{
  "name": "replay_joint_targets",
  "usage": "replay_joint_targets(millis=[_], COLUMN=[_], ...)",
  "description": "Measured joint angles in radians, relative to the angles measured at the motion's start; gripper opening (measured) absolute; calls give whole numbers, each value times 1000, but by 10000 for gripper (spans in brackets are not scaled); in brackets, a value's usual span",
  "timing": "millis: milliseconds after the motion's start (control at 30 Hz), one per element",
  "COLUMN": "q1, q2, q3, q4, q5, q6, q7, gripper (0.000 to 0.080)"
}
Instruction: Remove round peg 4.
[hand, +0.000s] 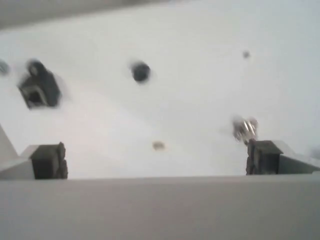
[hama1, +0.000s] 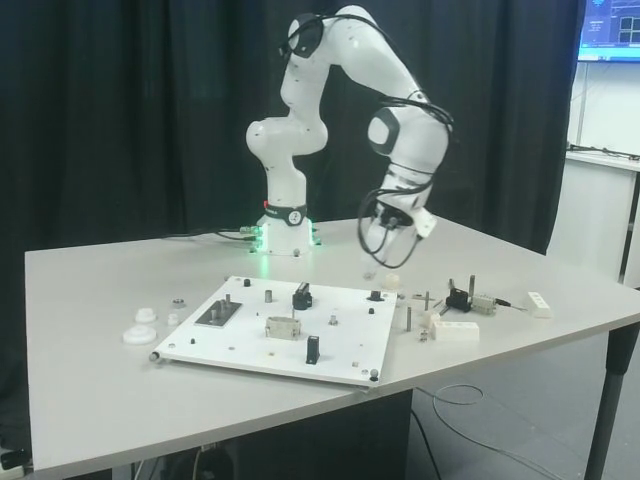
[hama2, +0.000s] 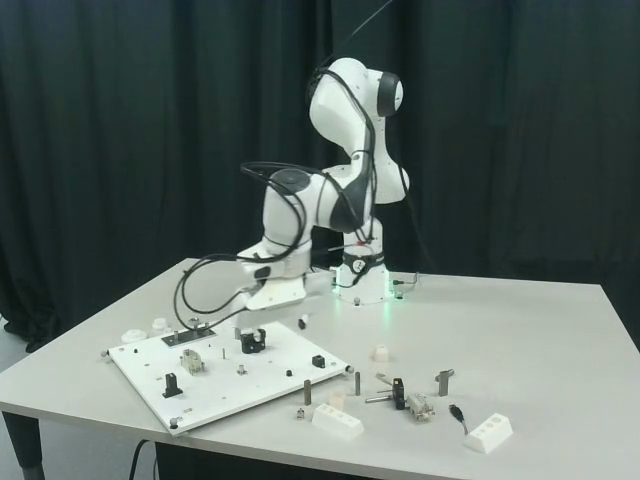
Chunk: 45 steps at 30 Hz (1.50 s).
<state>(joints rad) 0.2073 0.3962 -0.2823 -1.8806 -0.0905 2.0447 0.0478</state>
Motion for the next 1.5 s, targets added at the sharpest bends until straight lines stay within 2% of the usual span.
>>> replay_joint_targets(millis=[367, 667, 1067, 1500], q1=[-118, -190, -202, -202], q2=[-24, -49, -100, -160], q3=[-1, -22, -95, -137], q4=[-53, -126, -256, -424], q5=[-39, -41, -39, -35], q6=[13, 63, 144, 304], q7=[-115, -203, -255, -266], gripper=[800, 800, 800, 800])
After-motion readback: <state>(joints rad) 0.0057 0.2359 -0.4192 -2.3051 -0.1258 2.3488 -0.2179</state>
